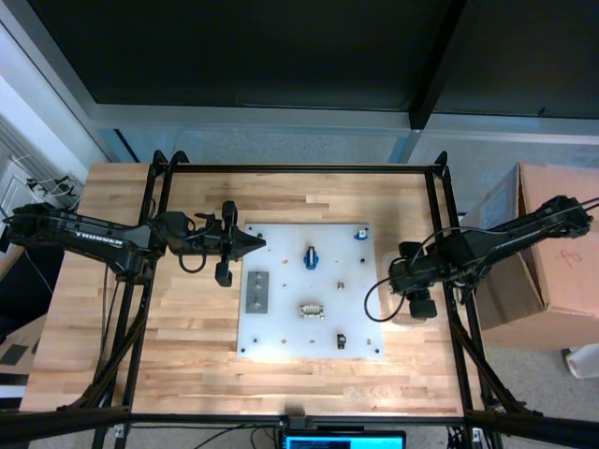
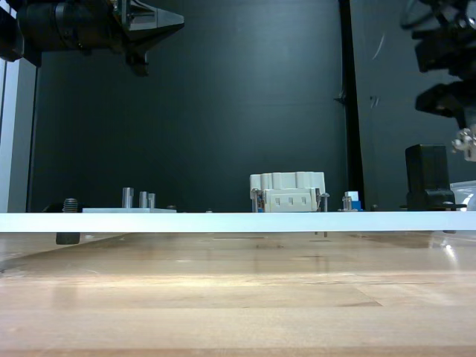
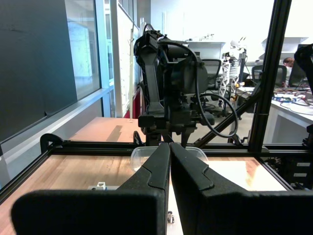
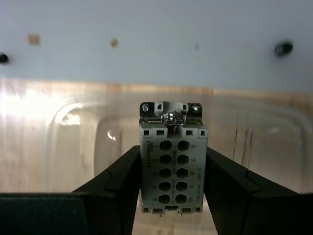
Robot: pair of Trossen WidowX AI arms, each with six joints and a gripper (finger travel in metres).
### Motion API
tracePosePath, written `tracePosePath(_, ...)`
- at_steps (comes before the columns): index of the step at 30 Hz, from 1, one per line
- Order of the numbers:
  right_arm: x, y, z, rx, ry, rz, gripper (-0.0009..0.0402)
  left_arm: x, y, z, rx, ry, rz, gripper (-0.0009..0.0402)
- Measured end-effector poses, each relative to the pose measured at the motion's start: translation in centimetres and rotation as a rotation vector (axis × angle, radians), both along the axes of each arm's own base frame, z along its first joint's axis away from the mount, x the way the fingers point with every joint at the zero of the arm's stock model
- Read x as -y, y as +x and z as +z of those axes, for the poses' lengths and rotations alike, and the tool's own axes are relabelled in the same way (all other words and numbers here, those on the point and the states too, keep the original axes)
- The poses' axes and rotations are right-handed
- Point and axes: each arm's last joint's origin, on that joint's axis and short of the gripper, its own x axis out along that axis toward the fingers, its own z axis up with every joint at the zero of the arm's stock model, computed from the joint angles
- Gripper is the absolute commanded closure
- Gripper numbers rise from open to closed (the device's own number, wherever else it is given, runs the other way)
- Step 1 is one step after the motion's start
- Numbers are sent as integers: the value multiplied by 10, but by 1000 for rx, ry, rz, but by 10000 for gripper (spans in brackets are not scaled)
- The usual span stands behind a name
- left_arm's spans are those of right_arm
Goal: Remove the HAN10E connector from the taskboard and place in the container
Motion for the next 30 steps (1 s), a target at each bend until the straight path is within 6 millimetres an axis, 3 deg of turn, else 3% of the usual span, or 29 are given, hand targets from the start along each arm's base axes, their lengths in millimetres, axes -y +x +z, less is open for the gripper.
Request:
tracePosePath(10,4,-11,-22,-61,-1,-75,360,0,0,0,0,0,0,393)
tracePosePath(23,4,-10,-25,-74,-2,-91,231,0,0,0,0,0,0,393)
tracePosePath(30,4,-10,-25,-75,-3,-92,191,0,0,0,0,0,0,393)
